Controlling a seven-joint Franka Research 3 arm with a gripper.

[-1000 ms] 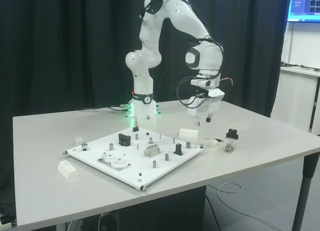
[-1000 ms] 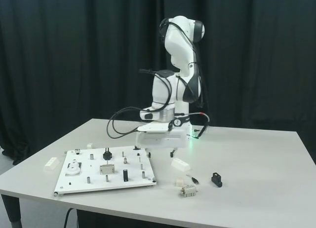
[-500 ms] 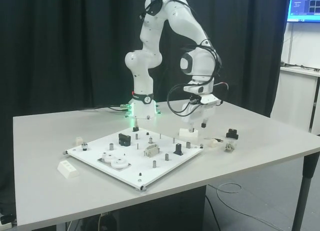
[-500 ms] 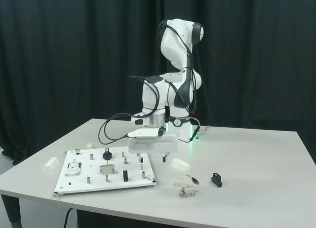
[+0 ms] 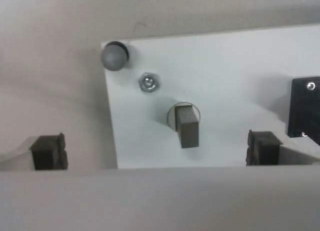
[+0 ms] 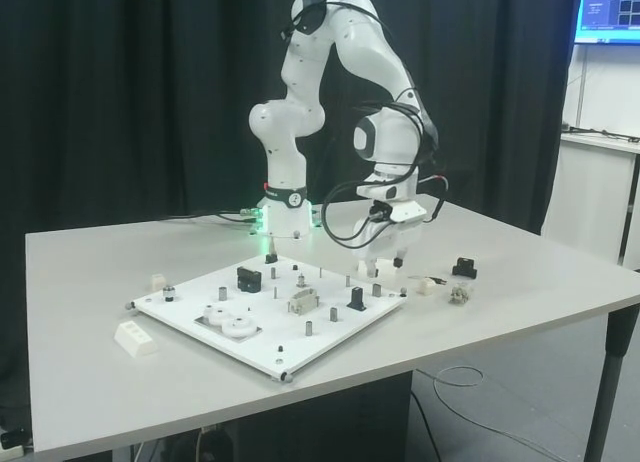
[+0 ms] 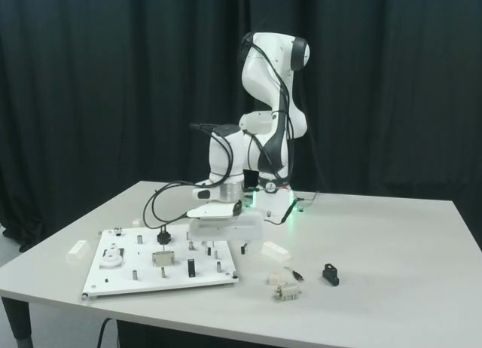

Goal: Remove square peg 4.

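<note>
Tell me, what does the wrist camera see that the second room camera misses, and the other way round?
Only the wrist view shows the grey square peg close up in its round seat, a nut and a rounded corner foot beside it, with the jaws open on either side. Only the second room view shows the whole white arm, the grey table and loose parts like the black connector. Both show the white board.

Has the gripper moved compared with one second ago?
Yes. In the first room view the gripper came down and toward the white board, from above the table to just over the board's corner.
</note>
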